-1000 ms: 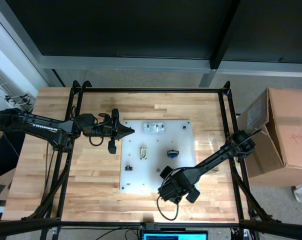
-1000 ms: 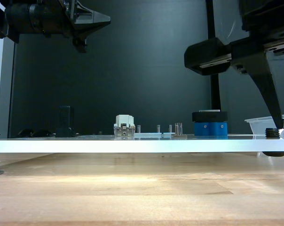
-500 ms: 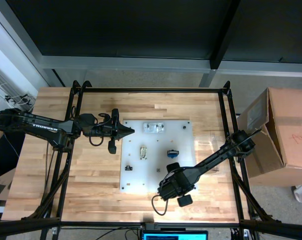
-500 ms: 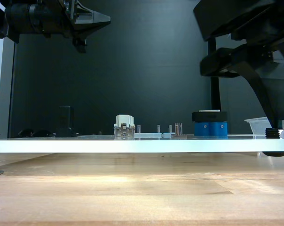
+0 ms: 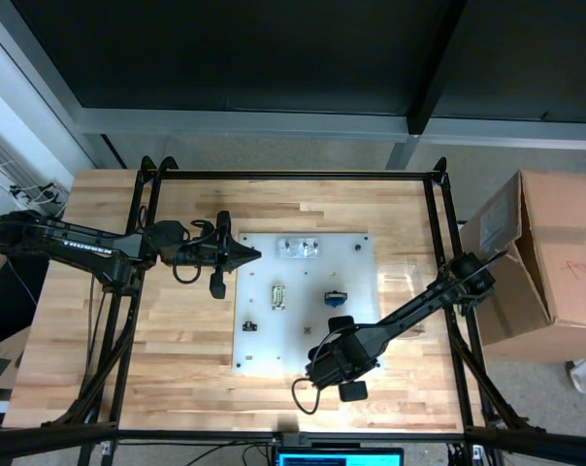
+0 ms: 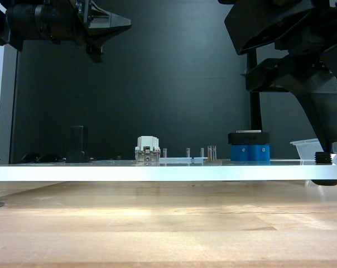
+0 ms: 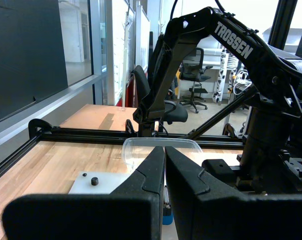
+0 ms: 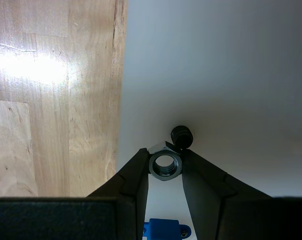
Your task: Pick the M12 nut and place it on its threads and fasten
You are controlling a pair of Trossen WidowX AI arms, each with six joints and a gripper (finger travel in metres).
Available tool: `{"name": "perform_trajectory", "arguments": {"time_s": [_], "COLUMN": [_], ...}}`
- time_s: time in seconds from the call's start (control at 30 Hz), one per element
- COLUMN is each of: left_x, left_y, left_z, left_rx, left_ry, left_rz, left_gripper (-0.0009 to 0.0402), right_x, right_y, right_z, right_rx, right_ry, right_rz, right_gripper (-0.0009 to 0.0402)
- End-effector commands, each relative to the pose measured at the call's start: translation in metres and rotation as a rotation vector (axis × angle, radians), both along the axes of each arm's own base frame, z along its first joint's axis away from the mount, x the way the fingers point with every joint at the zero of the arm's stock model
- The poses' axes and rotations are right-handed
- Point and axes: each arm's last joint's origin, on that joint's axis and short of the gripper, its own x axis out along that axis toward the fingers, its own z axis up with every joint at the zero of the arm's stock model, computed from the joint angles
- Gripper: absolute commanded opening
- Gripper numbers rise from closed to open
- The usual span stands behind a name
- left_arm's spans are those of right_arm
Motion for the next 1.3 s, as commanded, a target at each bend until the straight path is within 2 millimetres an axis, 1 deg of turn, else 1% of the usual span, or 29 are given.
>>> {"name": "perform_trajectory", "arguments": {"time_s": [0.03, 0.17, 0.23, 0.3, 0.47, 0.53, 0.67, 0.8, 0.87, 1.03, 1.2, 1.3], "left_x": [0.0, 0.0, 0.0, 0.0, 0.0, 0.0, 0.0, 0.0, 0.0, 0.0, 0.0, 0.0], "left_y": [0.0, 0.0, 0.0, 0.0, 0.0, 0.0, 0.0, 0.0, 0.0, 0.0, 0.0, 0.0], "left_z": [0.0, 0.0, 0.0, 0.0, 0.0, 0.0, 0.0, 0.0, 0.0, 0.0, 0.0, 0.0], "left_rx": [0.0, 0.0, 0.0, 0.0, 0.0, 0.0, 0.0, 0.0, 0.0, 0.0, 0.0, 0.0], "left_ry": [0.0, 0.0, 0.0, 0.0, 0.0, 0.0, 0.0, 0.0, 0.0, 0.0, 0.0, 0.0], "left_rz": [0.0, 0.0, 0.0, 0.0, 0.0, 0.0, 0.0, 0.0, 0.0, 0.0, 0.0, 0.0], "left_gripper": [0.0, 0.0, 0.0, 0.0, 0.0, 0.0, 0.0, 0.0, 0.0, 0.0, 0.0, 0.0], "right_x": [0.0, 0.0, -0.001, -0.002, -0.006, -0.005, -0.004, -0.001, 0.0, 0.0, 0.003, 0.007], "right_y": [0.0, 0.0, 0.0, -0.002, -0.005, -0.006, -0.011, -0.012, -0.011, -0.01, -0.008, -0.006], "right_z": [0.0, 0.0, 0.004, 0.009, 0.021, 0.026, 0.044, 0.058, 0.062, 0.062, 0.056, 0.05], "right_rx": [0.001, 0.001, 0.005, 0.004, -0.021, -0.027, -0.039, -0.046, -0.049, -0.054, -0.057, -0.064], "right_ry": [-0.001, -0.001, -0.009, -0.017, 0.001, 0.007, 0.033, 0.025, 0.014, 0.011, 0.007, 0.006], "right_rz": [0.002, 0.006, 0.036, 0.139, 0.495, 0.597, 0.799, 0.993, 1.07, 1.186, 1.193, 1.207], "right_gripper": [0.0012, 0.0012, 0.0012, 0.0012, 0.0012, 0.0012, 0.0012, 0.0012, 0.0012, 0.0012, 0.0012, 0.0012]}}
